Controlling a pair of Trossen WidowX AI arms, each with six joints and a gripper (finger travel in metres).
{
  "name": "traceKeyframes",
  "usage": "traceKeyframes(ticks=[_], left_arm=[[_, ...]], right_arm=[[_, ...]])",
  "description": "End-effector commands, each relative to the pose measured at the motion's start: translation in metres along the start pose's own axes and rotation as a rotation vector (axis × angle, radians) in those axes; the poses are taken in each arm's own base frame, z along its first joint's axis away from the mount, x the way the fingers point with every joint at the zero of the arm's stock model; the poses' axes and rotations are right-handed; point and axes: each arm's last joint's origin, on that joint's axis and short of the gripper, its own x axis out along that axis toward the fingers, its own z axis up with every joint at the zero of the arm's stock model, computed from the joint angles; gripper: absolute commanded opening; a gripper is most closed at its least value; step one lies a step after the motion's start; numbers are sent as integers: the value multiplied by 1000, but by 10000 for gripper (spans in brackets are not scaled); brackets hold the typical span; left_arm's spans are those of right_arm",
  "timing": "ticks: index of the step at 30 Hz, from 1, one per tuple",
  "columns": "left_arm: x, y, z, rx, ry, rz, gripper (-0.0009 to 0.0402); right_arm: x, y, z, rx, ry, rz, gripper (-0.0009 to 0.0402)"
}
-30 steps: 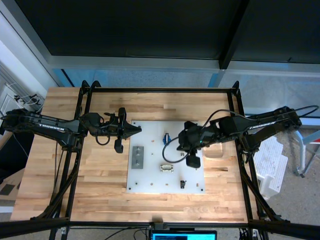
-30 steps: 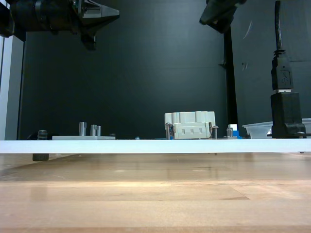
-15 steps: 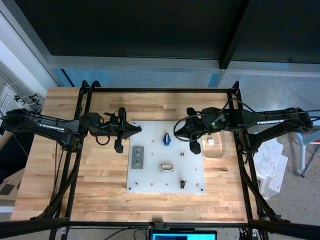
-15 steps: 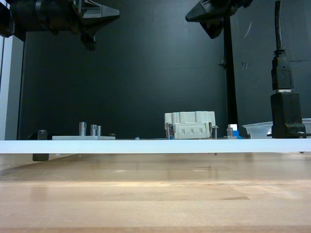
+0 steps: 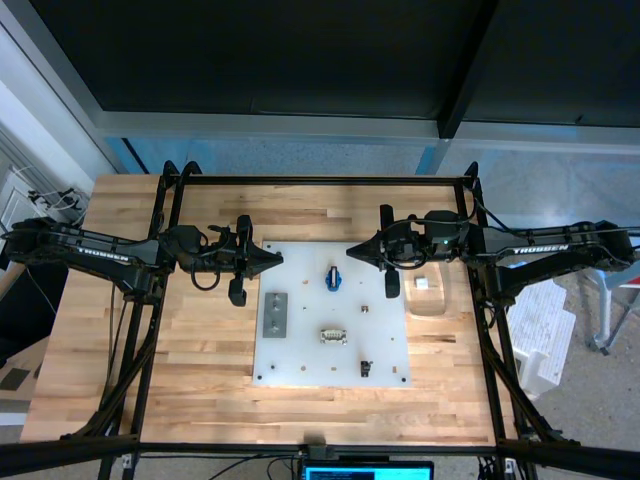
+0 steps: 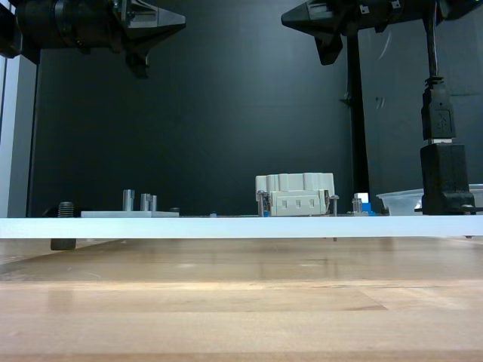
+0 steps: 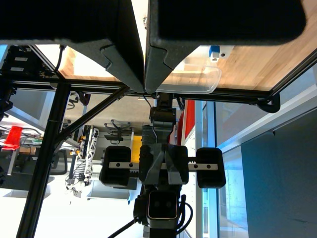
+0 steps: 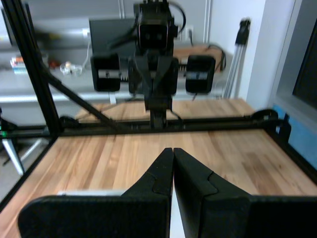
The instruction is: Pick the USB connector and install on taskboard
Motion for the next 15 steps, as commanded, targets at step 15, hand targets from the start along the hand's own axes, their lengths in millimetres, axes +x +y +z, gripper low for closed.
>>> traceKeyframes(ticks=[15], left_arm=[[0, 0, 0, 0, 0, 0, 0]], right_arm=[[-6, -5, -21, 23, -121, 11, 0]])
